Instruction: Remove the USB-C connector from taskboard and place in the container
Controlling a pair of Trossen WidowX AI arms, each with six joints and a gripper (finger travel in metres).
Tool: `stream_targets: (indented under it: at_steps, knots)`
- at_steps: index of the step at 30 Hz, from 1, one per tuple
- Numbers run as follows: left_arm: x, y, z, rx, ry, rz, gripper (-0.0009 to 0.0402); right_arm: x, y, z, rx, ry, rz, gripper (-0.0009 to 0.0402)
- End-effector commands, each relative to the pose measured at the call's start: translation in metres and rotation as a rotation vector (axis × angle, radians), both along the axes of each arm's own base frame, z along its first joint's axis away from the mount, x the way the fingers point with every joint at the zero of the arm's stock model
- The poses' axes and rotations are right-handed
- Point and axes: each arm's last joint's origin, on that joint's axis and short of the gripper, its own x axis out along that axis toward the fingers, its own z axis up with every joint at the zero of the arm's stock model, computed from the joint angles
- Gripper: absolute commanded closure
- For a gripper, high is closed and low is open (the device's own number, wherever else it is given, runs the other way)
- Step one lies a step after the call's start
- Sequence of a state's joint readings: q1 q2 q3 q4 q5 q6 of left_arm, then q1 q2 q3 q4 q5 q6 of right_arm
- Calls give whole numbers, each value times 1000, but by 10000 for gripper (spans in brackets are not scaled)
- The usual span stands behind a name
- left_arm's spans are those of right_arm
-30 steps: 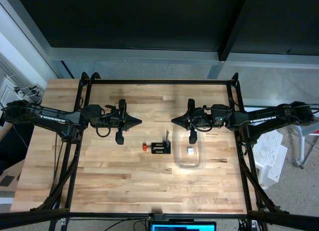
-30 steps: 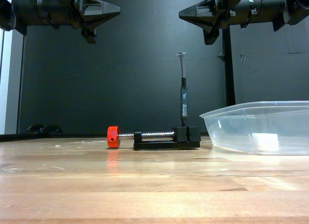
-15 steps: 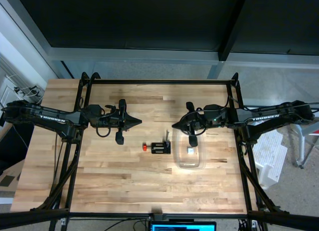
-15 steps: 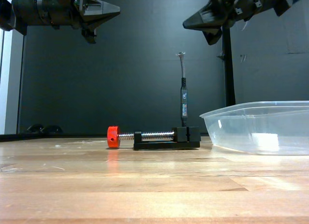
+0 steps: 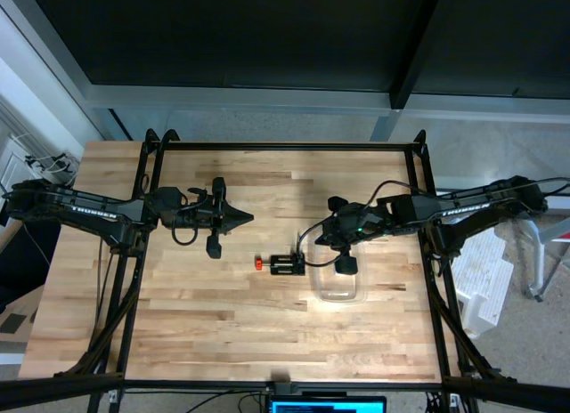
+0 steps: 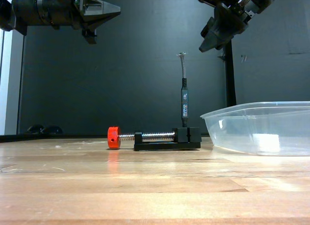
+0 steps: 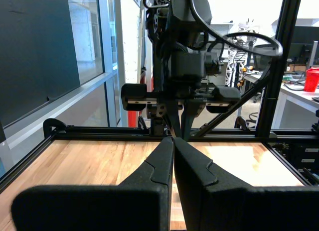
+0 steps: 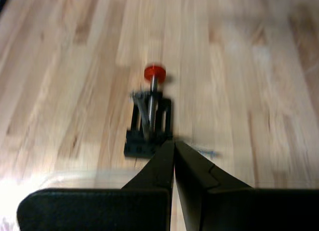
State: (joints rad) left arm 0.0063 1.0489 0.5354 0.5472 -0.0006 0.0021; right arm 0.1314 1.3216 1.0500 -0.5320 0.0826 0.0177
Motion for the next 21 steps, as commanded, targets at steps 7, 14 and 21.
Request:
stream_targets:
  at_steps: [7,14,21]
  knots:
    - [0,0,0,0,0,0,393,16,9,2,2,167,-12,393]
    - [0,0,0,0,-1,0,393,30,12,-2,22,253,-63,377]
    - [0,0,0,0,-1,0,393,45,14,-5,12,285,-92,306]
